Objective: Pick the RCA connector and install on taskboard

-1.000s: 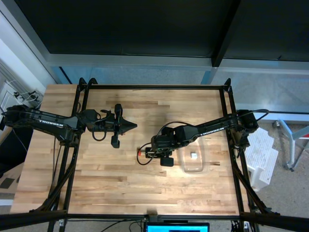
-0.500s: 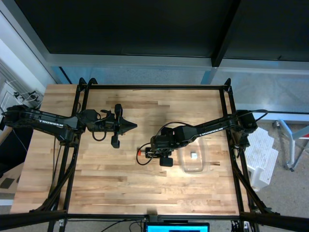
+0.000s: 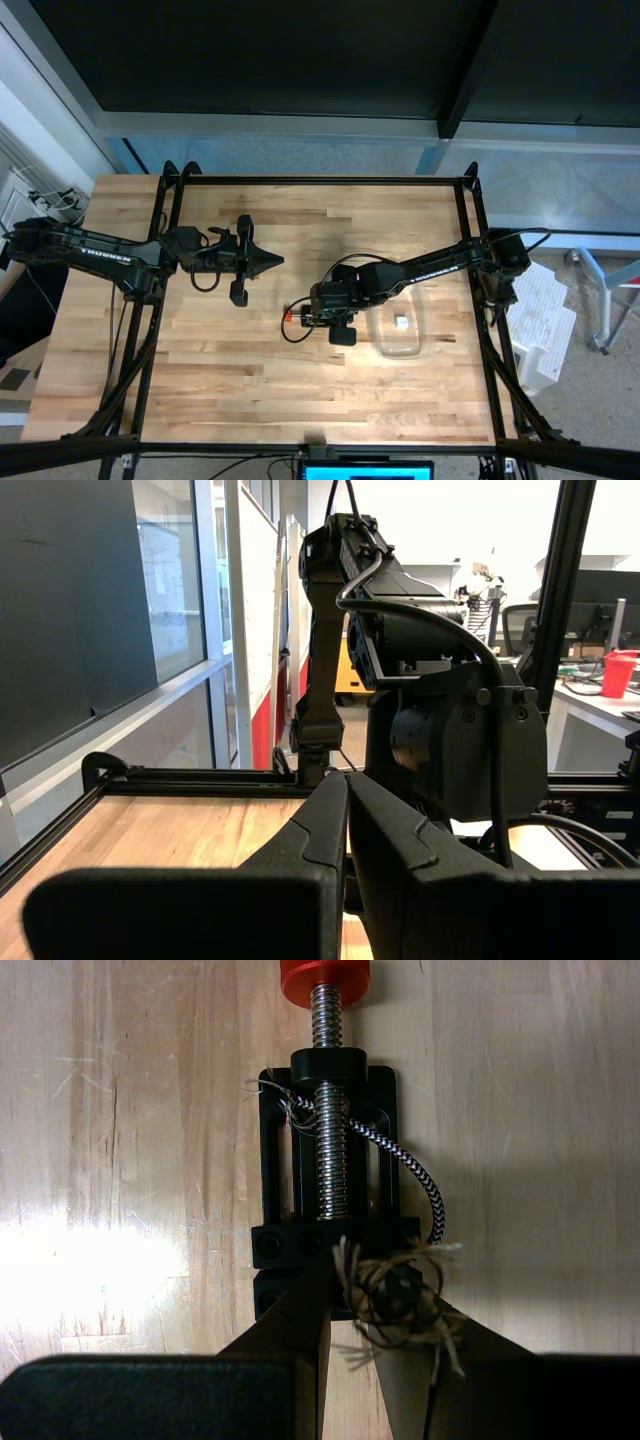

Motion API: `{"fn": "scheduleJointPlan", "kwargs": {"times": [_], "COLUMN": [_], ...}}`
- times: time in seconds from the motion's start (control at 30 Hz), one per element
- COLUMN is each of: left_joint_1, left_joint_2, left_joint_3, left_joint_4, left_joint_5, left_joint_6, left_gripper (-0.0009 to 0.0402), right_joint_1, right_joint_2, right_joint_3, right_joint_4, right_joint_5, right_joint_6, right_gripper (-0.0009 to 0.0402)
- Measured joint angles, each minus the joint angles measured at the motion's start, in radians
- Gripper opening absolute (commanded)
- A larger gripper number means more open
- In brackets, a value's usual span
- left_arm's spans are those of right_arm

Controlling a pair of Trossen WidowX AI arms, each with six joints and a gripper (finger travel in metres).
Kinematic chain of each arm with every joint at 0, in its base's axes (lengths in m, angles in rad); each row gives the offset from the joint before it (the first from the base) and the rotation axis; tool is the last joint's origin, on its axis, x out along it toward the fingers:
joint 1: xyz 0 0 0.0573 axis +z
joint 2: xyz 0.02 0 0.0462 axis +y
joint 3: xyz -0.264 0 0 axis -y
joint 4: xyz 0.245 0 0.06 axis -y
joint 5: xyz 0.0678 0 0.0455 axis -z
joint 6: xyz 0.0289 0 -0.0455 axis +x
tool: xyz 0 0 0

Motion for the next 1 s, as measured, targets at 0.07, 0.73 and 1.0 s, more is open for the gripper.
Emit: {"fn": "scheduleJointPlan", "kwargs": {"times": [0.07,0.73,1.0], "left_joint_1": [0.000,0.000,0.000], "left_joint_2": [0.000,0.000,0.000], "left_joint_3": [0.000,0.000,0.000], "left_joint_4": [0.000,0.000,0.000], "left_joint_5": [0.000,0.000,0.000], "left_joint_6": [0.000,0.000,0.000], "left_gripper": [0.0000,0.0000,0.0000], "right_joint_1": [0.000,-0.002,-0.001], "right_joint_2": [0.000,-0.014,-0.024], "right_joint_3": [0.000,-0.008,-0.007], "right_joint_4": [-0.001,-0.024,-0.015], "right_joint_5": [0.000,-0.005,-0.004], "right_joint_6": [0.000,-0.004,-0.002], "right_gripper": [0.0000,0.0099,0.0172]}}
